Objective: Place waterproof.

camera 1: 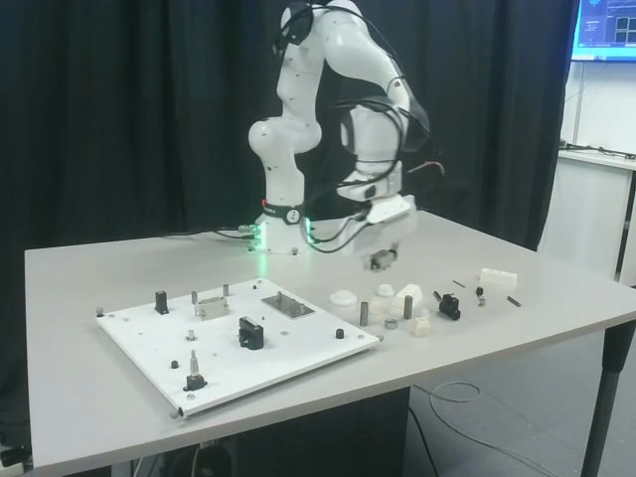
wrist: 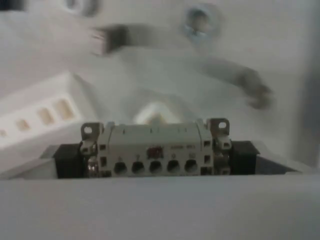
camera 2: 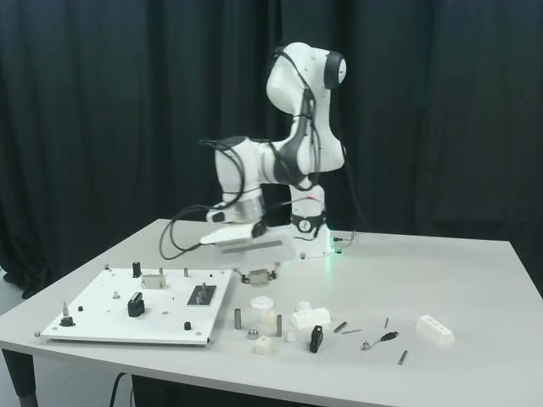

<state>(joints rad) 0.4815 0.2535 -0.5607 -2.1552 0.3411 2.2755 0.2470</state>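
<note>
You've got the gripper (wrist: 155, 160) clamped on the waterproof connector (wrist: 155, 150), carried clear above the table (camera 1: 119, 268) (loose parts below), so it can travel toward the white board (camera 1: 229, 348).

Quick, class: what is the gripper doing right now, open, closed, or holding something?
Gripper: closed on the white connector block, held above the grey table.
</note>
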